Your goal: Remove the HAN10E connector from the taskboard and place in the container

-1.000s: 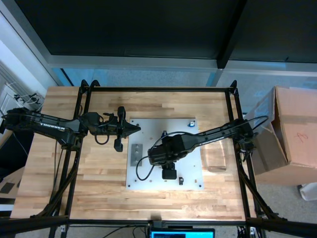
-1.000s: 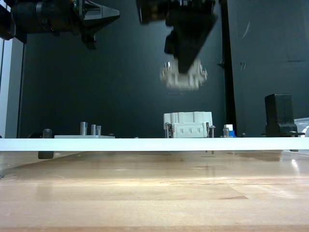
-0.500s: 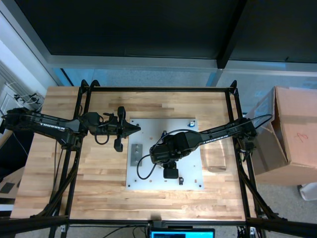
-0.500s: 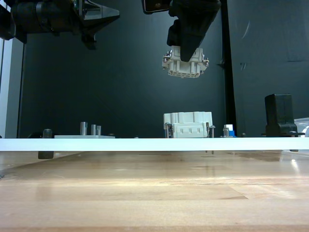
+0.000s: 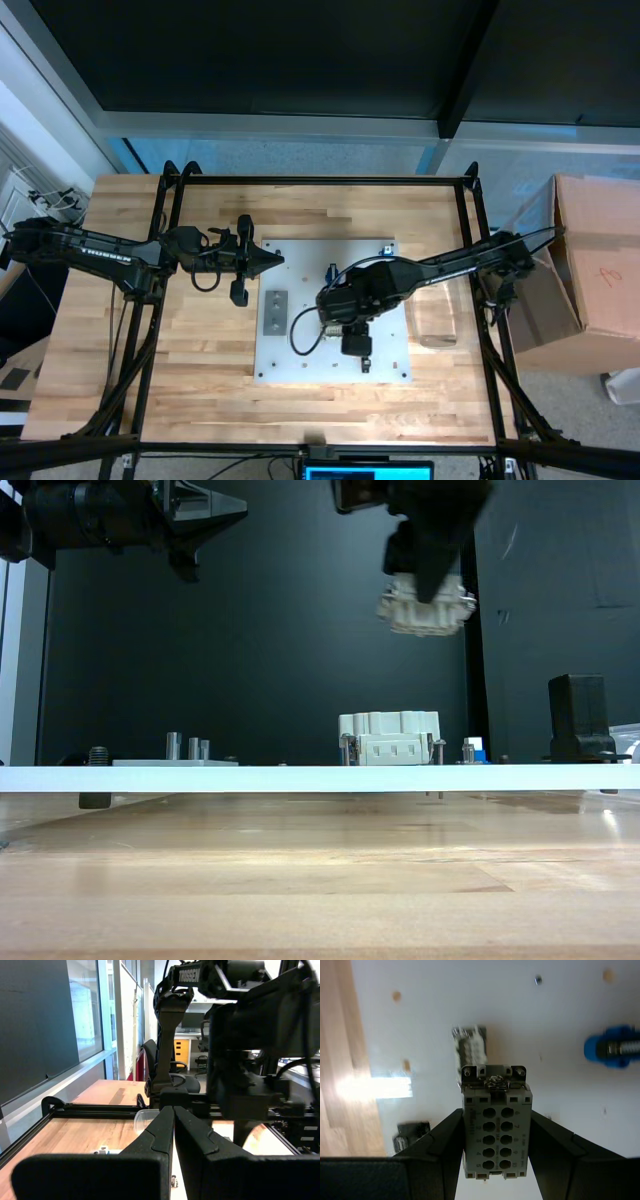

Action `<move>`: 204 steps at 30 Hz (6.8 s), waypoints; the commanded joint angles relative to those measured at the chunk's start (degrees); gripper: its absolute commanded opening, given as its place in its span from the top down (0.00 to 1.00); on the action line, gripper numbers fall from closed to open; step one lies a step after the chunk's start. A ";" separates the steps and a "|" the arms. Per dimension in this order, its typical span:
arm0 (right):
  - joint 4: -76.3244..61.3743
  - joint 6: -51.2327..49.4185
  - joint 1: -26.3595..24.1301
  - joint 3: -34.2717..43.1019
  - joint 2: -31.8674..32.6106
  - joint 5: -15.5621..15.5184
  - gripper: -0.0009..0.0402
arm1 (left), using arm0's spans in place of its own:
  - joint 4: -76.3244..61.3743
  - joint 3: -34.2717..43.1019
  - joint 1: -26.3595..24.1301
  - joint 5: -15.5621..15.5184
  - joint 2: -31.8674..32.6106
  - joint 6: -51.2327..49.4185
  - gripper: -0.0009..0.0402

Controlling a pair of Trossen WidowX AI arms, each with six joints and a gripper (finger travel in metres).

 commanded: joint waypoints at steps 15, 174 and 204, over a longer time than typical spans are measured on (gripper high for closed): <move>6.34 9.31 0.31 -22.01 -14.27 0.02 0.97 | 0.00 0.00 0.00 0.00 0.02 0.00 0.98; 17.20 8.96 -43.47 -56.35 -25.81 0.92 0.19 | 0.00 0.00 0.02 0.00 0.02 0.00 0.98; 13.92 8.57 -43.50 -51.30 -27.50 1.55 0.98 | -0.02 0.00 0.02 0.00 0.00 0.00 0.98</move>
